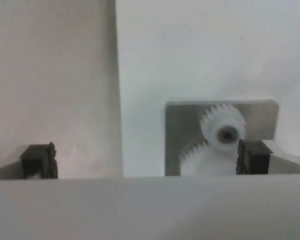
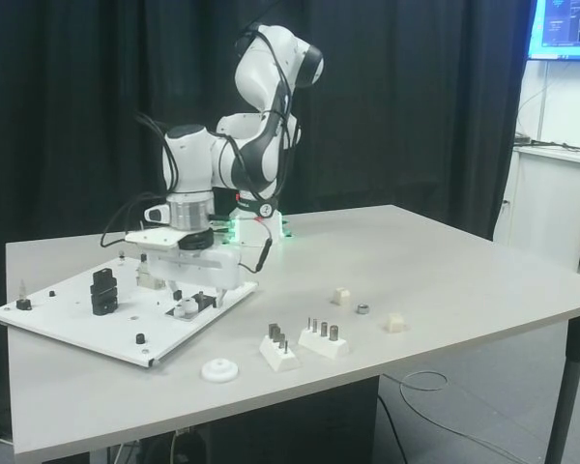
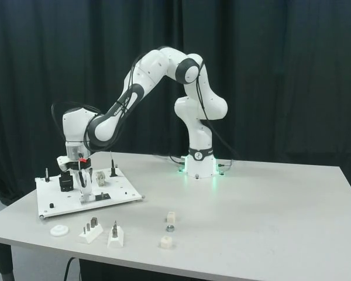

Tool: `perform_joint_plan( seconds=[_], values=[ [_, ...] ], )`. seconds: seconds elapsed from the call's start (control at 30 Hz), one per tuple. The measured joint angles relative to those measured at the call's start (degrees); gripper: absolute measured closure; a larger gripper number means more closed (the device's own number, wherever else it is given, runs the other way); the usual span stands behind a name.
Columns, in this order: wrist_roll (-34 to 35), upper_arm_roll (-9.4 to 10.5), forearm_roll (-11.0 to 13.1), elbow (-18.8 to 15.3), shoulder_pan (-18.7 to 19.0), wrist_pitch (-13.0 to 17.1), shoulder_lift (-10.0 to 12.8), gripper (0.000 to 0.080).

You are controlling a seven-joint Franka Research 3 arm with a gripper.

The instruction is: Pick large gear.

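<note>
In the wrist view a grey plate (image 1: 182, 125) carries two meshed white gears. The smaller gear (image 1: 222, 127) has a dark hub hole. The larger gear (image 1: 205, 161) lies beside it, partly cut off by the wrist's own body. My gripper (image 1: 145, 160) is open wide above the board, and its black fingertip (image 1: 252, 157) overlaps the gears' edge. From the room, the gripper (image 2: 188, 296) (image 3: 83, 190) hangs low over the white board (image 2: 77, 329). Another white gear (image 2: 217, 369) (image 3: 59, 230) lies loose on the table in front of the board.
A black block (image 2: 102, 292) and small pegs stand on the board. Two white peg stands (image 2: 280, 350) (image 2: 326, 340), two small cubes (image 2: 341, 295) (image 2: 394, 323) and a nut (image 2: 363, 309) lie on the grey table right of the board. The arm's base (image 3: 200, 164) is behind.
</note>
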Motion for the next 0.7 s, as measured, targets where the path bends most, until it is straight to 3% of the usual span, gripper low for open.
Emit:
perform_joint_plan(
  seconds=[0.33, 0.7],
  values=[
    [0.45, -1.38, -1.78, 0.01, 0.01, -3.33, -1.52, 0.0003],
    [0.45, -1.58, -1.98, 0.0, 0.01, -4.01, -1.73, 0.0003]
  ],
)
